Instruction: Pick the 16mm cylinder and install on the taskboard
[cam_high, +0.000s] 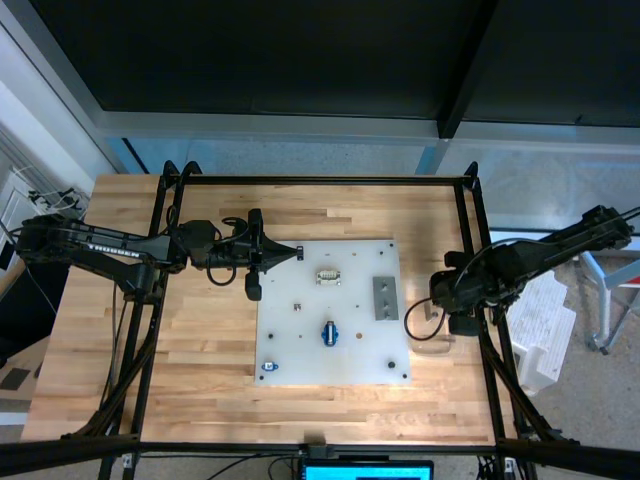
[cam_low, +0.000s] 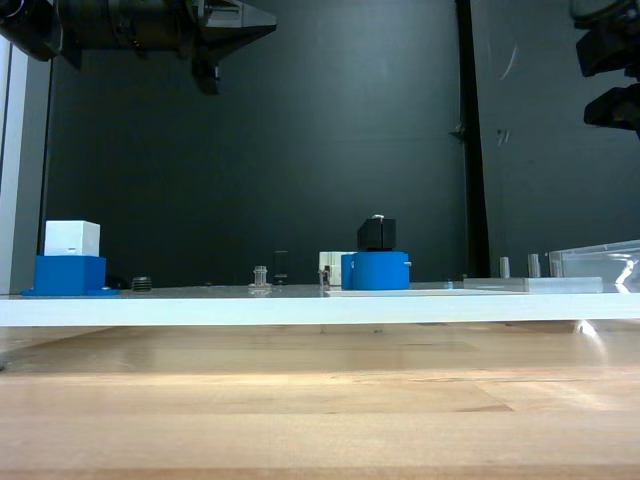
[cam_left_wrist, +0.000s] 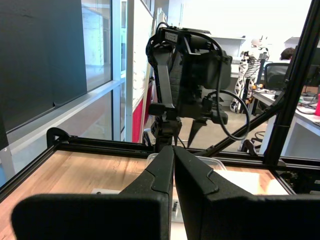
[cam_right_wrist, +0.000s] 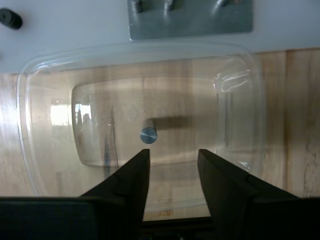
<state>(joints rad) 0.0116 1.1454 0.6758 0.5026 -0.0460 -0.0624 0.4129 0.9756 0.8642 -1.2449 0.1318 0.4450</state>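
We are judging nothing installed yet: our right gripper, fingers spread, is hovering over the one clear plastic tray holding the single tiny grey metal 16mm cylinder. Our left gripper, fingers pressed together, is hanging high over the one flat white square taskboard.

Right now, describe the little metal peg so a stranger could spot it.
Start at the white board, then the clear tray off its right edge, under the open right gripper; the shut left gripper hangs over the board's left edge. The peg is the only thing in that tray: a round grey stub, apart from the pins on the grey block.
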